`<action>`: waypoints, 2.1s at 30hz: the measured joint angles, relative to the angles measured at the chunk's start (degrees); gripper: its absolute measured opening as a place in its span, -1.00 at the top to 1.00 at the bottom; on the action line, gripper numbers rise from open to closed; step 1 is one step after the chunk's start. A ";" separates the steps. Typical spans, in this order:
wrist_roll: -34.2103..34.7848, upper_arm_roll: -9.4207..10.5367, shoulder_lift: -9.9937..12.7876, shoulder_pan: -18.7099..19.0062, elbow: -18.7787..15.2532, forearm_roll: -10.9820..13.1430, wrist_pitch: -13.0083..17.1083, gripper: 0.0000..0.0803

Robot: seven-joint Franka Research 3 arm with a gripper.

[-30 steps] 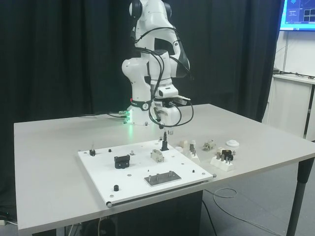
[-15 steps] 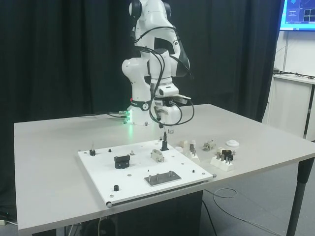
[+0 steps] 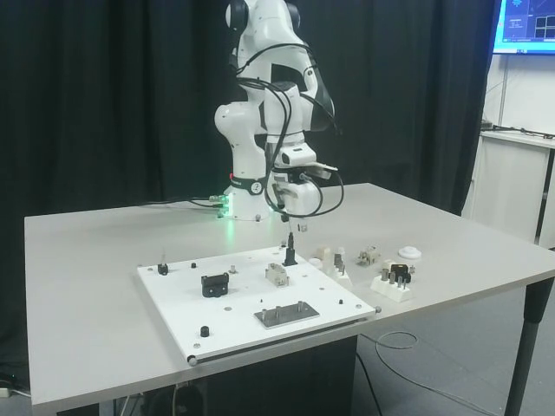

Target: Pick waterproof.

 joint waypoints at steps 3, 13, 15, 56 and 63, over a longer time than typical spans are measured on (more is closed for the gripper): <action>0.29 0.02 -0.19 0.01 0.01 -0.40 -0.21 -0.99; 0.98 0.08 -0.51 0.12 0.01 -1.13 -0.38 -0.99; 0.98 0.10 -0.51 0.15 0.01 -1.13 -0.38 -0.99; 10.45 2.21 -5.25 4.62 0.00 -2.21 -7.01 -0.99; 18.33 4.04 -5.08 5.60 -0.25 -2.21 -6.88 -0.99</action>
